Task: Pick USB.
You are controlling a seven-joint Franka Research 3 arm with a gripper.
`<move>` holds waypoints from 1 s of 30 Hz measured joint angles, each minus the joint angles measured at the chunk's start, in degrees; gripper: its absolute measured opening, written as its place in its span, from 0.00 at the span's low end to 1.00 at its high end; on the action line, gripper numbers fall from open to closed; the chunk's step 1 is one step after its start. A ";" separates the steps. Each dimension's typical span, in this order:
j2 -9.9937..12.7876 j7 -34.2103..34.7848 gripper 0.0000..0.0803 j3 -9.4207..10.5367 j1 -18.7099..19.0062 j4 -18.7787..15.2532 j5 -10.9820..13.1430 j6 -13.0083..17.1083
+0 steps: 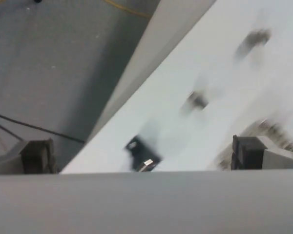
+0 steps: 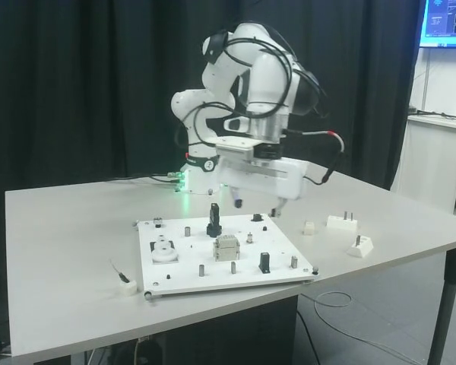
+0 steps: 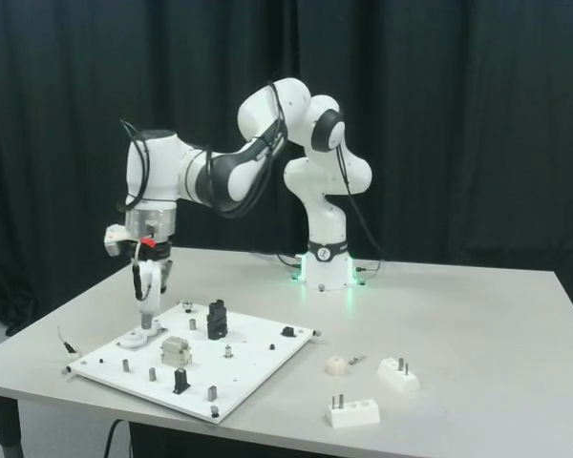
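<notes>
Hovering end effector (image 1: 141,153) above flat white board (image 1: 224,87).

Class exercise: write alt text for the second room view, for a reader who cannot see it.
A white robot arm reaches from its base at the back of a grey table and holds its gripper just above the far corner of a white board with small black and grey parts. Three small white blocks lie on the table beside the board, against a black curtain.
</notes>
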 joint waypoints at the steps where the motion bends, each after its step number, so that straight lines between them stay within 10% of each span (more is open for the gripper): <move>1: -0.03 -1.49 1.00 0.00 -0.38 0.18 -0.29 -0.22; 30: -1.12 -30.74 1.00 0.00 -13.69 2.18 -1.20 1.05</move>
